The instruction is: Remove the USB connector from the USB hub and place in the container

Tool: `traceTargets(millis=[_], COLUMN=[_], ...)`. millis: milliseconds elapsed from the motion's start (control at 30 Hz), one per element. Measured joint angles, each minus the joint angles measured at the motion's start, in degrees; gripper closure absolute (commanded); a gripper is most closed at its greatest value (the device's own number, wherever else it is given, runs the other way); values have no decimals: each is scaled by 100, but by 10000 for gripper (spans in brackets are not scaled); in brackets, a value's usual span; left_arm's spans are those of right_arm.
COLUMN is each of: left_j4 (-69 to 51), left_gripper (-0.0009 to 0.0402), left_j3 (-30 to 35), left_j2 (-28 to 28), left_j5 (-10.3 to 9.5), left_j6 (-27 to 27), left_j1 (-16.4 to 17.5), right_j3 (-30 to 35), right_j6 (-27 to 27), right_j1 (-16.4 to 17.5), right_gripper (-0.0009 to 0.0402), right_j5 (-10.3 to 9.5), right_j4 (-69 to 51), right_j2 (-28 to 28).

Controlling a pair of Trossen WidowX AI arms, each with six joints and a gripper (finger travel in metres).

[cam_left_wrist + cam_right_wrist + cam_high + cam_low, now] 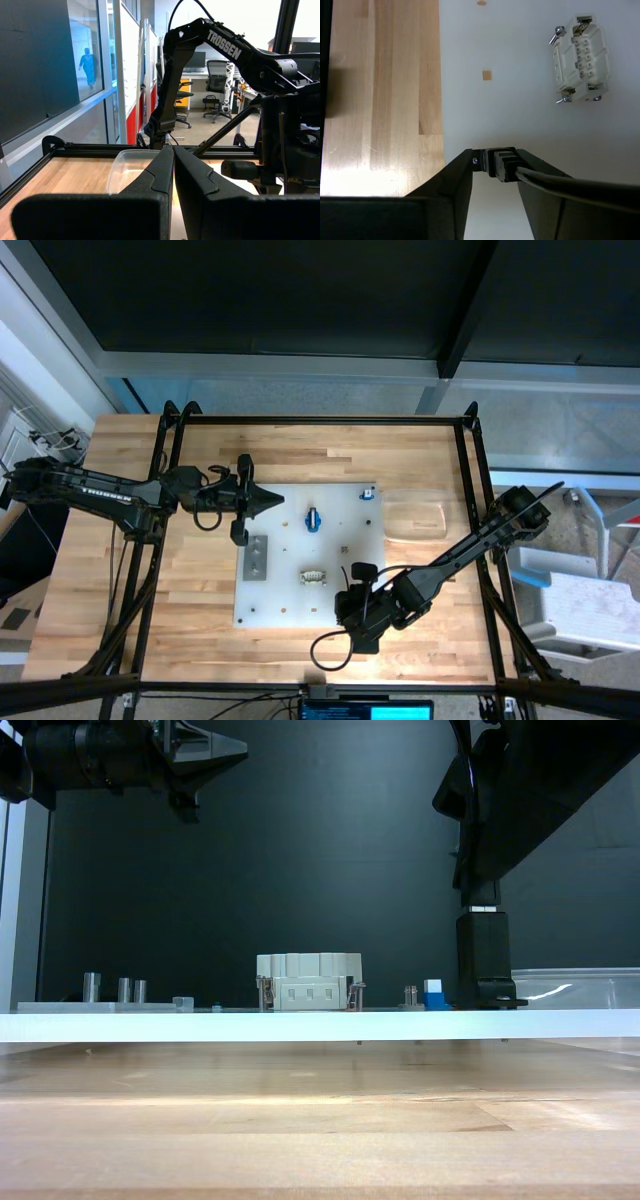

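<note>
Success asks for a straight pull: the right gripper (495, 156), low on the white board (520, 120) and clamped on the USB connector (503, 167) between its jaws, should draw it from the hidden USB hub without twisting, while the left gripper (173, 151), its jaws together, hangs raised well apart from it.

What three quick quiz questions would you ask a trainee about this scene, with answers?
1. True or false: the left end effector holds the USB connector.
2. Where is the right end effector? A) over the container; B) down at the white board, near its right edge; C) off the table.
3. Fill in: the container lies off the board's ___ edge.
Key: 1 false, it hovers shut above the board's far-left part, while the right one clasps the connector; 2 B; 3 right.
</note>
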Motion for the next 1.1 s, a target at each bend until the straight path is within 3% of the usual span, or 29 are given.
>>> traceTargets(millis=[300,733,967,1100], left_j4=[0,2,2,0], left_gripper=[392,393,393,393], left_j3=[2,2,0,2], left_j2=[0,0,0,0], left_j5=[2,2,2,2], left_j6=[0,0,0,-2], left_j1=[0,0,0,0], right_j3=[0,0,0,2], right_j6=[-79,-92,-109,-125], right_j1=[-7,-13,-70,-157], right_gripper=[397,393,394,393], right_j5=[13,-33,-184,-433], right_j4=[-17,-17,-48,-72], right_j2=[0,0,0,-9])
